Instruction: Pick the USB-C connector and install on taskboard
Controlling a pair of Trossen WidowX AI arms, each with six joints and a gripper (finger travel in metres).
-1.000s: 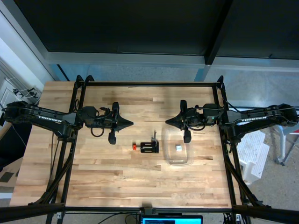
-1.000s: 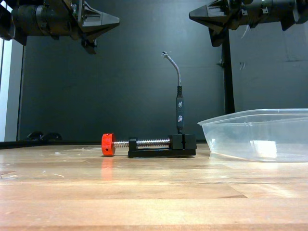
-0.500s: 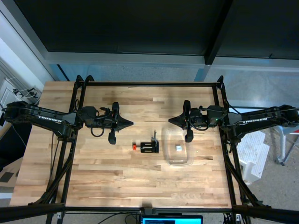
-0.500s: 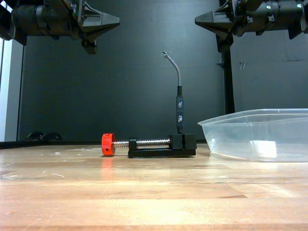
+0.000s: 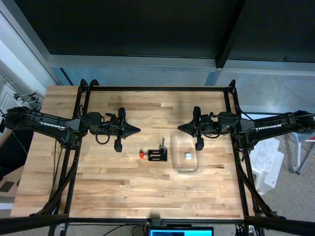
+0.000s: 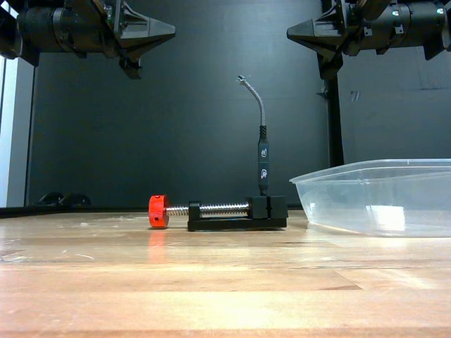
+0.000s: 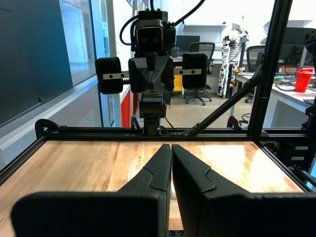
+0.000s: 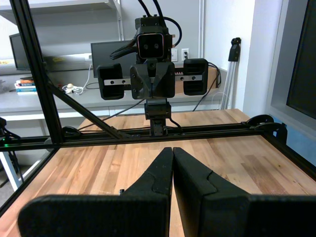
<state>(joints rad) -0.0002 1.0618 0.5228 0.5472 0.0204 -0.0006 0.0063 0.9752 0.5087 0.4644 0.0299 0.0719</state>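
The taskboard (image 5: 156,155) is a small black block with a red-orange knob (image 6: 158,211), lying mid-table. The USB-C connector (image 6: 263,162) stands upright on the block's right end, its thin wire curving up and to the left; from above it is a small dark stub (image 5: 161,146). My left gripper (image 5: 138,130) hovers high above the table, left of the block, shut and empty (image 7: 171,147). My right gripper (image 5: 179,128) hovers high to the right, facing the left one, also shut with nothing in it (image 8: 172,149). Neither touches the connector.
A clear plastic tray (image 5: 188,169) sits just right of the taskboard with a small white cube (image 5: 187,156) inside; its wall (image 6: 373,197) rises near the block. A black frame (image 5: 157,89) borders the table.
My right gripper has drawn back a little to the right, still shut. The left arm, taskboard and connector have not moved.
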